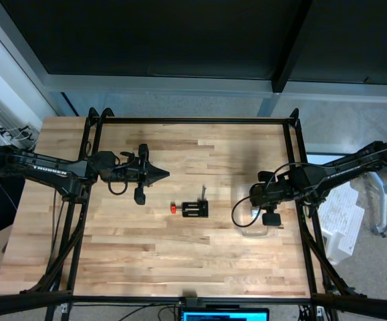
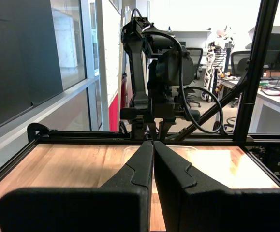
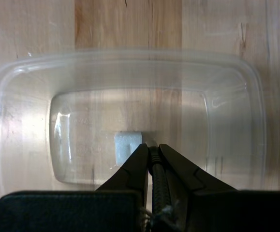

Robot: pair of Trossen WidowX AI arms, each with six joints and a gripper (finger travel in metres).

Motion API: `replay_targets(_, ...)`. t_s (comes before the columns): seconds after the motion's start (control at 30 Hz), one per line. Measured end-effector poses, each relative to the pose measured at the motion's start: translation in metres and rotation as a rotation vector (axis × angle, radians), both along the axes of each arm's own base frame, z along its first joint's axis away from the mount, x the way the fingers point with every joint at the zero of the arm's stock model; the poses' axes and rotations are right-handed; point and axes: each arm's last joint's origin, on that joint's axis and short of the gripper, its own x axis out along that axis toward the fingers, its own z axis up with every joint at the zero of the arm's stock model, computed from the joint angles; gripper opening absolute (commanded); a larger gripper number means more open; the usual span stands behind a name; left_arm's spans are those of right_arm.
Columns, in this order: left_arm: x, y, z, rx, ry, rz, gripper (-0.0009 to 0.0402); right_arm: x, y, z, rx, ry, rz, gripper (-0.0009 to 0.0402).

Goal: Remove the USB-C connector from taskboard and place in the container

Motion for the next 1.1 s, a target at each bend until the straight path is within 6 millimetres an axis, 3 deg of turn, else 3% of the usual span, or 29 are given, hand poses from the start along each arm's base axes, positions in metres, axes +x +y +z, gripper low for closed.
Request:
replay_targets(0.4, 0.0, 0.0, 0.0, 0.0, 0.0, 0.0, 0.0, 0.0, 0.001, -0.001, 0.008, 0.002, -0.015, 0.0169)
replay_targets(0.6, 0.0, 0.0, 0.0, 0.0, 0.0, 0.0, 0.0, 0.0, 0.001, -0.001, 0.013, 0.003, -0.026, 0.0207)
replay_targets(0.9, 0.0, 0.0, 0.0, 0.0, 0.0, 0.0, 0.0, 0.002, 0.002, 0.007, 0.028, -0.021, -0.031, 0.0207)
replay_targets(1.1, 0.0, 0.0, 0.0, 0.0, 0.0, 0.0, 0.0, 0.004, 0.002, 0.012, 0.037, -0.04, -0.041, 0.0138)
